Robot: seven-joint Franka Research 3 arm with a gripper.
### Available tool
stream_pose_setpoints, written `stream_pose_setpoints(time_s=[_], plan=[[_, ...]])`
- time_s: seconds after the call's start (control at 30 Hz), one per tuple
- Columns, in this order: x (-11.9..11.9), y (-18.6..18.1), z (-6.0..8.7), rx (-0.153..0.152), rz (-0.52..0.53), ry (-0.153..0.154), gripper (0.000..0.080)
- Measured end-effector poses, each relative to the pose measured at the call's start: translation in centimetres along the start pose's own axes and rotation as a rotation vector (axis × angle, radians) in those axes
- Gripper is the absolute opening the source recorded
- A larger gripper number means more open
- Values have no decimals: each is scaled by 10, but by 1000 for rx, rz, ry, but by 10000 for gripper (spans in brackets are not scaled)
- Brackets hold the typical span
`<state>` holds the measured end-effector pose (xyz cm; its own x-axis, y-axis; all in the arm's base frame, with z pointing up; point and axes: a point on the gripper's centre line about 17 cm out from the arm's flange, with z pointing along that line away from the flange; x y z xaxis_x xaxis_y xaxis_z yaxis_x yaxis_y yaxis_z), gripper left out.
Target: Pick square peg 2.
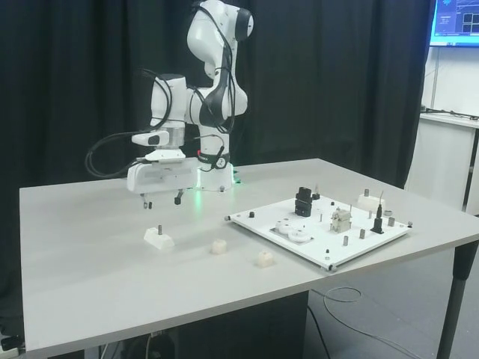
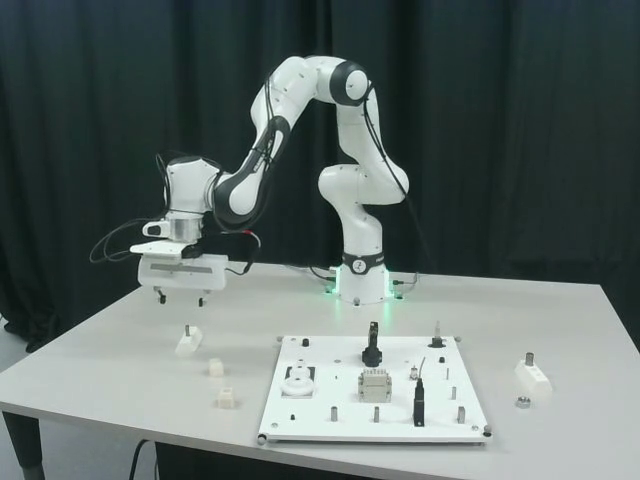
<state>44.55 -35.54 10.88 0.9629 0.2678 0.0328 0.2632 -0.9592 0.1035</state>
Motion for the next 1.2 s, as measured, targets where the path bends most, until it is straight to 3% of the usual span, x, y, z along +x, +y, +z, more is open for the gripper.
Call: stream_pose_setpoints(time_s=[0.4, 1.2], plan=[[-15, 5, 16, 25, 2, -1, 800], [-8, -6, 45, 60, 82, 18, 800]])
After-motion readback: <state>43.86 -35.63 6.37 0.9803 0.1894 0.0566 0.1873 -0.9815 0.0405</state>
